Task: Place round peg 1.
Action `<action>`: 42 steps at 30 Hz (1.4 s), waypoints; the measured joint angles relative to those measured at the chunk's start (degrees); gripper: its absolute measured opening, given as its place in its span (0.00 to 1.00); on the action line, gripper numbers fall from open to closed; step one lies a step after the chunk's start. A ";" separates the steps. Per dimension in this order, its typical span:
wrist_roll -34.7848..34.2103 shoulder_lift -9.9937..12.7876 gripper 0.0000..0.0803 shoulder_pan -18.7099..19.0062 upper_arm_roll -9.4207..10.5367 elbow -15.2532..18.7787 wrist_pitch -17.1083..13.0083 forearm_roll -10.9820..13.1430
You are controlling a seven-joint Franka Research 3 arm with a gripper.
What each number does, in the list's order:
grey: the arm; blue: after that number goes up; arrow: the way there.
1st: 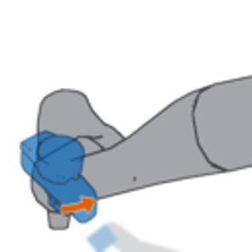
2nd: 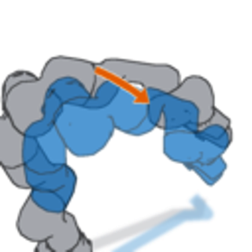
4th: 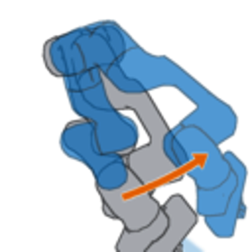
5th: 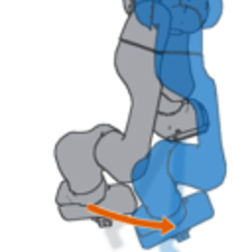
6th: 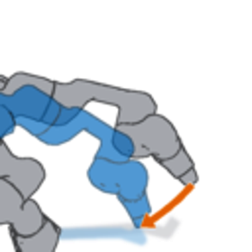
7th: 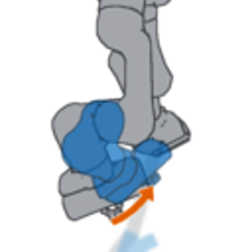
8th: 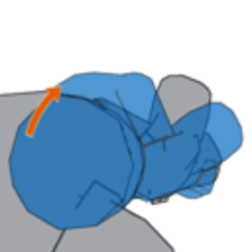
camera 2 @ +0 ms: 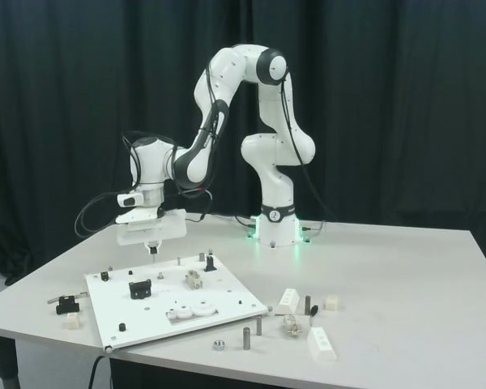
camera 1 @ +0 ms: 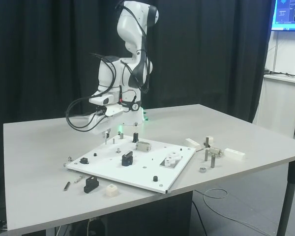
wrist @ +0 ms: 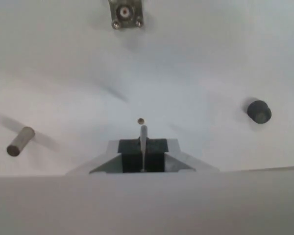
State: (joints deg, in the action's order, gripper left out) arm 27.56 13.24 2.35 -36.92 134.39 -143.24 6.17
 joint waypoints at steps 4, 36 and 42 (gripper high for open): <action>-0.73 -0.71 0.02 0.82 0.05 0.00 0.50 0.29; -20.19 -8.83 0.02 18.97 5.95 -0.04 8.52 5.72; -25.83 -8.85 0.02 22.90 8.11 -0.24 7.73 6.01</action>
State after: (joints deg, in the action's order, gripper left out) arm 1.73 4.40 25.25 -28.81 134.15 -135.51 12.18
